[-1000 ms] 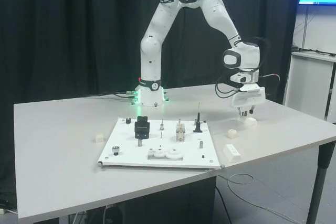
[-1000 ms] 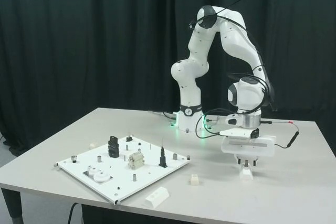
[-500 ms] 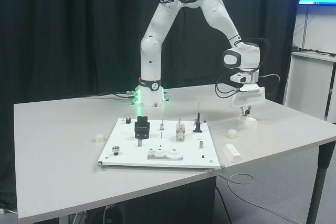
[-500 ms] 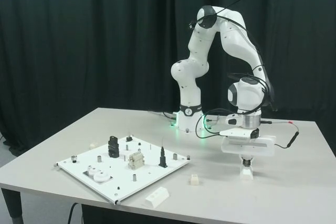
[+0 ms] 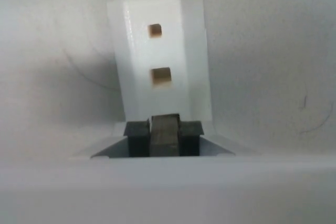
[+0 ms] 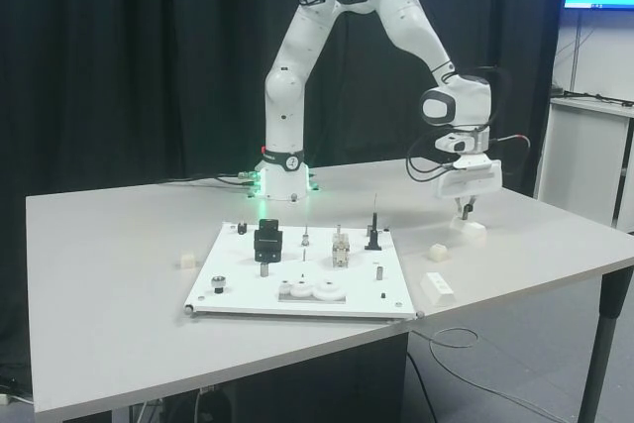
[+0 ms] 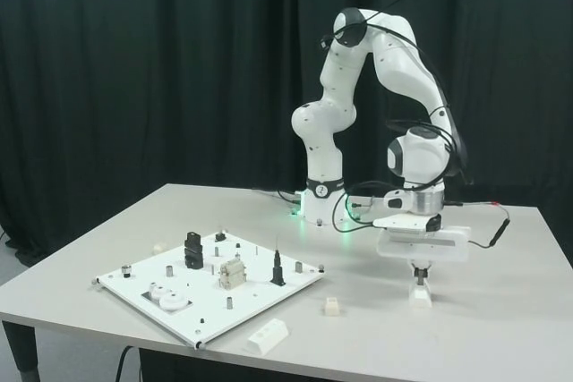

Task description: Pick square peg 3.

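A grey table (image 6: 109,274) is seen carrying a white assembly board (image 6: 302,279), which is laid flat near the front edge. A small white block (image 6: 185,261) is set on the tabletop just beside the board, toward the far side from the arm. Between the board and the right edge, a white cube (image 6: 437,253) and a longer white block (image 6: 438,288) are placed. A white peg holder (image 6: 467,231) is stood farther back. The arm's base (image 6: 282,182) is bolted near the rear edge.
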### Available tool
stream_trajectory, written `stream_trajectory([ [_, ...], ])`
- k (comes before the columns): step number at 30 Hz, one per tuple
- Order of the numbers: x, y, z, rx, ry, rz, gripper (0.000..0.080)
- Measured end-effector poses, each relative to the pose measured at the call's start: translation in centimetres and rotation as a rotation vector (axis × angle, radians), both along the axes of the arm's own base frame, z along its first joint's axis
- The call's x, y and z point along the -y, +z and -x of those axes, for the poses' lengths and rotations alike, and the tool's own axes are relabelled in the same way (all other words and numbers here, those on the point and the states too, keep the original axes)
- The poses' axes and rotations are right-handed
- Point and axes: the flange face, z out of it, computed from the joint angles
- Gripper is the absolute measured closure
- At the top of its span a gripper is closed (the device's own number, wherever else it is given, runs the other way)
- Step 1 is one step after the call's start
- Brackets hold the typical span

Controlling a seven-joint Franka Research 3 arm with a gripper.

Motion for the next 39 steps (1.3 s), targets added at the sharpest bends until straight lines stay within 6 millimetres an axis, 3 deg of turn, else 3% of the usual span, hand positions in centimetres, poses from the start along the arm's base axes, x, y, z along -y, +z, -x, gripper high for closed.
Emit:
stream_trajectory([
  [15,1.1,3.3,-0.7,-0.021,-0.018,-0.035,0.0689],
  [39,1.9,3.8,-1.0,-0.036,-0.058,-0.038,0.0689],
])
